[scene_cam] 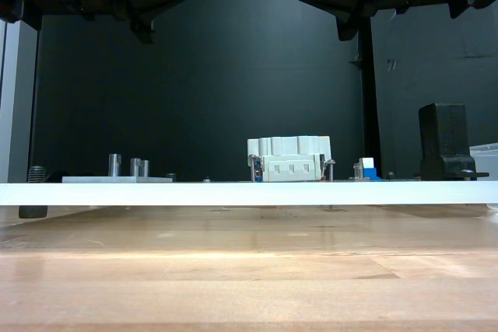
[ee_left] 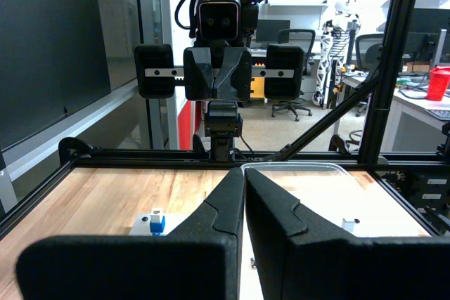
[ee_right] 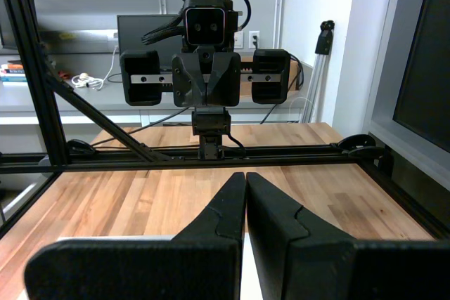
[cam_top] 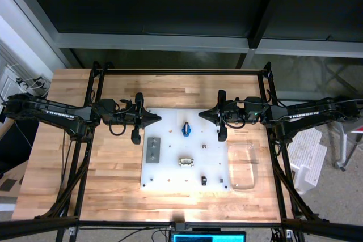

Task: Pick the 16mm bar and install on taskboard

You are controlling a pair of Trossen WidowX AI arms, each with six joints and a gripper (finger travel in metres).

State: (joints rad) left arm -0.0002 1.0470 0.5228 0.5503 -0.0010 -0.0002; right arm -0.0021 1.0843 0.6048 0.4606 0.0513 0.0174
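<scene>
Left hand (cam_top: 159,118), right hand (cam_top: 200,115) — both closed tight, empty, mid-frame over far edge of board (cam_top: 170,173). Bar unlocated — find it before you descend.

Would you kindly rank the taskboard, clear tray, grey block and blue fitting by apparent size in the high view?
Largest first:
taskboard
clear tray
grey block
blue fitting
Both shut, the left tool and right tool hover over its far edge.
</scene>
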